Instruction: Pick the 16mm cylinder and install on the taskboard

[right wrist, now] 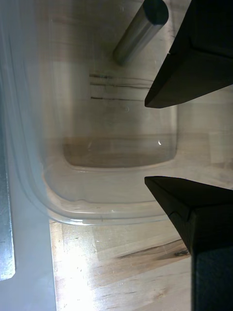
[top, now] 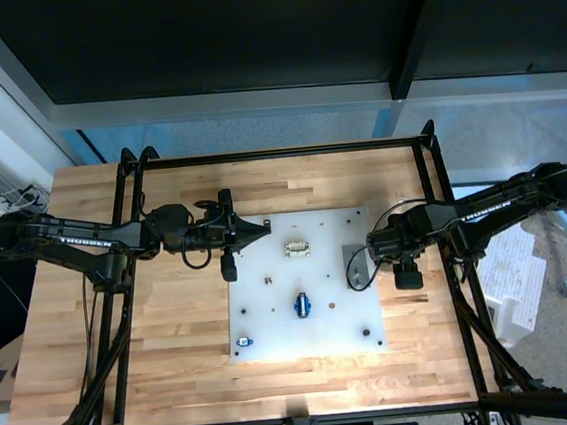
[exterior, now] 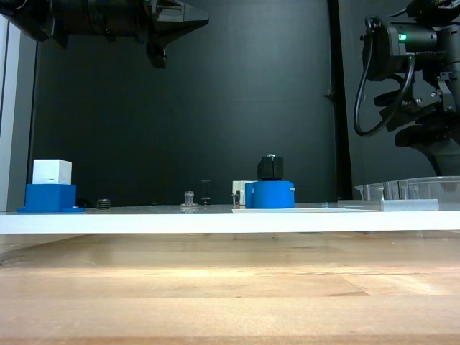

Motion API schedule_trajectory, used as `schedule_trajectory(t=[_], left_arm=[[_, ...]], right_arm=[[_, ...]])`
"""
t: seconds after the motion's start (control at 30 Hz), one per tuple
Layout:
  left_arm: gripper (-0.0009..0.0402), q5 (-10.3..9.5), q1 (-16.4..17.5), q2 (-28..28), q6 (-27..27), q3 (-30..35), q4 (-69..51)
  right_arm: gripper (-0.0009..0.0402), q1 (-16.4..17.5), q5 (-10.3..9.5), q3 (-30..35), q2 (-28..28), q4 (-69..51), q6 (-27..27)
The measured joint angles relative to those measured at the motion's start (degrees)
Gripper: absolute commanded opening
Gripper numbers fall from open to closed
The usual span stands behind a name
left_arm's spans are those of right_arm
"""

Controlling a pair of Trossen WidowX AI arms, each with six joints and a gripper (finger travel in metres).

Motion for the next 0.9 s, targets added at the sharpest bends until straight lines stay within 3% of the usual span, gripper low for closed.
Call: schedule_trajectory(t=[0.9], left_arm=[[0.0001, 0.00, 0.00, 0.00, 0.02, 0.00, 0.00]], right_arm=[[0.0194, 0.52, -0.28, -1.84, 0.00, 3.37, 3.21]])
